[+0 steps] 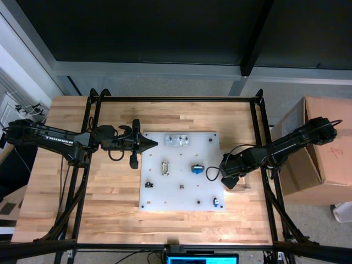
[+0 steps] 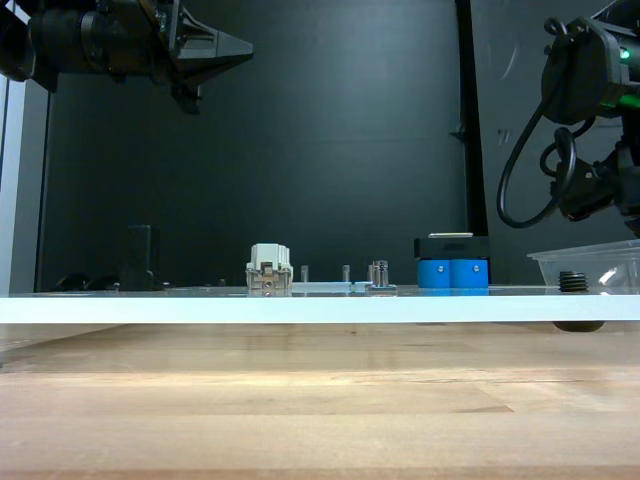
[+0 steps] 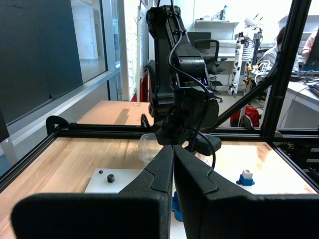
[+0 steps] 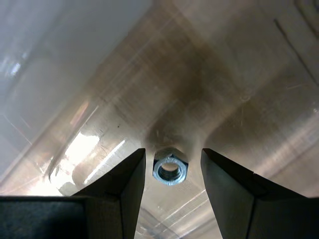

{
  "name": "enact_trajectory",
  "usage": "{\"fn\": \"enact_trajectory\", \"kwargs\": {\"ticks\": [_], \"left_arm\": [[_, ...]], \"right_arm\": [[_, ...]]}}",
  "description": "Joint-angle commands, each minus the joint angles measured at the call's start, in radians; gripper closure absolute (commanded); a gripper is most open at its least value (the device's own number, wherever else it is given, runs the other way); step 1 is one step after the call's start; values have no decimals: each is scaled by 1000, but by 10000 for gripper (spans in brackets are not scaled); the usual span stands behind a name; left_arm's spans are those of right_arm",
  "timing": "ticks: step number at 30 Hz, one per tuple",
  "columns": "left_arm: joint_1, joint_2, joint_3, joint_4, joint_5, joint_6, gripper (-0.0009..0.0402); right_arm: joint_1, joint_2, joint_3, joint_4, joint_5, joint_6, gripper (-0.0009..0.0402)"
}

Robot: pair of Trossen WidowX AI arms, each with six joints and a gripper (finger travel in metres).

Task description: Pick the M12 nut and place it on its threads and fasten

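Observation:
The silver nut [image 4: 170, 169] lies flat on the floor of the clear tray [image 4: 75, 74], free and clear of its stud. My right gripper [image 4: 173, 155] reaches down into that tray [image 1: 245, 185] just off the board's right edge. It stands open, one finger on each side of the nut, with a small gap on both sides. The black ribbed stud [image 2: 572, 282] stands bare near the board's near right edge [image 1: 198, 201]. My left gripper [image 1: 147, 144] hovers high over the board's left edge, shut and holding nothing.
The white board [image 1: 179, 192] carries a grey connector [image 1: 165, 168], a blue block [image 1: 197, 169] and a small blue part [image 1: 216, 203]. A cardboard box [image 1: 322, 146] sits right of the table. A black frame [image 1: 176, 99] rings the table.

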Motion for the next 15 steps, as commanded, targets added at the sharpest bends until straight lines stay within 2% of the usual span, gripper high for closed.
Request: {"fn": "enact_trajectory", "kwargs": {"ticks": [1, 6, 9, 15], "left_arm": [[0, 0, 0, 0, 0, 0, 393], [0, 0, 0, 0, 0, 0, 393], [0, 0, 0, 0, 0, 0, 393], [0, 0, 0, 0, 0, 0, 393]], "right_arm": [[1, 0, 1, 0, 2, 1, 257], [2, 0, 1, 2, -7, 4, 278], [2, 0, 1, 4, -35, 3, 286], [3, 0, 1, 6, -46, 3, 282]]}}
